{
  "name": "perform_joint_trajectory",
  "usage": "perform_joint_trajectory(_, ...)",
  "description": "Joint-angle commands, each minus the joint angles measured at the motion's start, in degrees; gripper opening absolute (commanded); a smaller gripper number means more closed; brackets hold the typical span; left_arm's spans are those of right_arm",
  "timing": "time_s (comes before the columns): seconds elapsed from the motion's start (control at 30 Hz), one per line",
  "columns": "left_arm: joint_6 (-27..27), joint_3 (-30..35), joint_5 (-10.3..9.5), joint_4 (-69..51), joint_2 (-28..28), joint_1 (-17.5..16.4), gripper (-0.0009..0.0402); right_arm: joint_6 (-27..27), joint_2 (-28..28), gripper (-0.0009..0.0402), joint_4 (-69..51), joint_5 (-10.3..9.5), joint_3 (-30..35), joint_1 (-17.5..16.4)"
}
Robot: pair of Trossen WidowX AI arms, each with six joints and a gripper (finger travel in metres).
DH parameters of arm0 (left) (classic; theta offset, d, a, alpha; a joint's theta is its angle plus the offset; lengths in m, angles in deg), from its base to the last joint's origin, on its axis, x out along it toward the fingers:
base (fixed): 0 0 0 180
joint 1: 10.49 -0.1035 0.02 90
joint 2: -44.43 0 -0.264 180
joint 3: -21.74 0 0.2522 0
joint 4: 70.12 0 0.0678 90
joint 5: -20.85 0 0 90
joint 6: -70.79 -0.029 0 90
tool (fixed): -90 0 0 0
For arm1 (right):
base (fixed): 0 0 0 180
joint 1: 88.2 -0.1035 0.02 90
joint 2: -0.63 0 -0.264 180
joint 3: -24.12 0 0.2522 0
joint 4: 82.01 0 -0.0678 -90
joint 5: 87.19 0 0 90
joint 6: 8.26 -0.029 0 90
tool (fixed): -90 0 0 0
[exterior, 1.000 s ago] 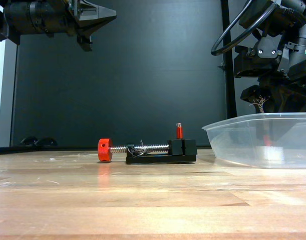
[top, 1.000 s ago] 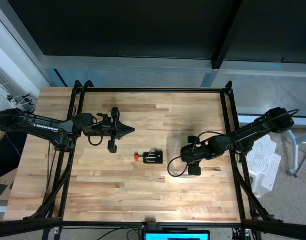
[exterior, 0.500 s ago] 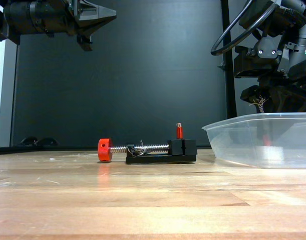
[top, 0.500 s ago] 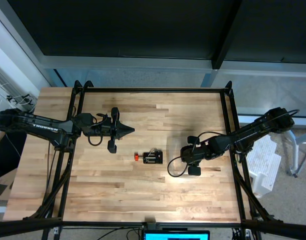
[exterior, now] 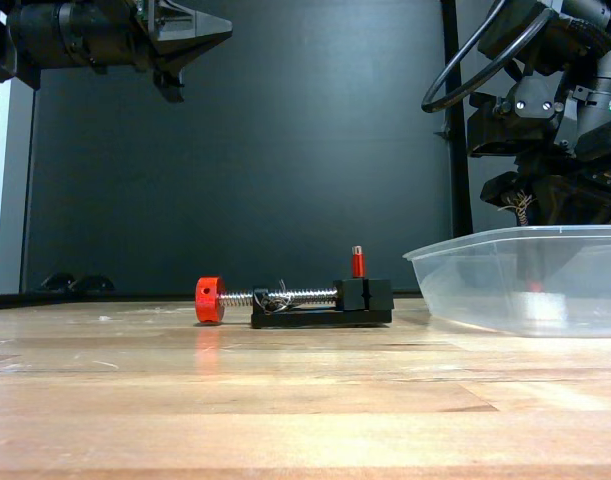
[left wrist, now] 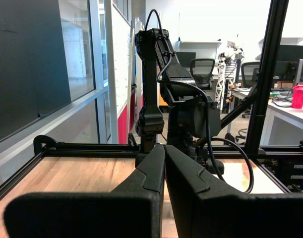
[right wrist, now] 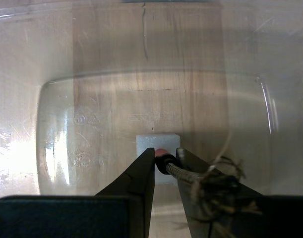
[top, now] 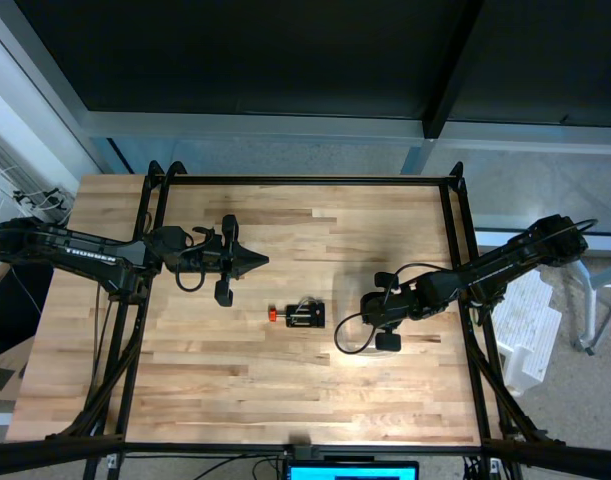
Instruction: Pick the RCA connector and install on taskboard
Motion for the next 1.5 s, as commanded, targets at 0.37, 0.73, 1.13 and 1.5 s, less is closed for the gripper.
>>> perform_joint_trajectory(0.37, 0.0, 0.0, 0.0, 0.0, 0.0, 0.0, 0.0, 0.0, 0.0, 0.0012, -0.1, 0.0, 0.0, 0.0)
perform_joint_trajectory(0.73, 0.0, 0.0, 0.0, 0.0, 0.0, 0.0, 0.0, 0.0, -0.1, 0.0, -0.6, -0.07, 0.3, 0.0)
perform_joint_trajectory(1.13, 0.0, 0.0, 0.0, 0.0, 0.0, 0.0, 0.0, 0.0, -1.4, 0.0, -6.4, -0.17, 4.0, 0.0)
perform_joint_trajectory(1.5, 0.0, 0.0, 0.0, 0.0, 0.0, 0.0, 0.0, 0.1, -1.7, 0.0, -17.6, -0.22, 12.3, 0.0)
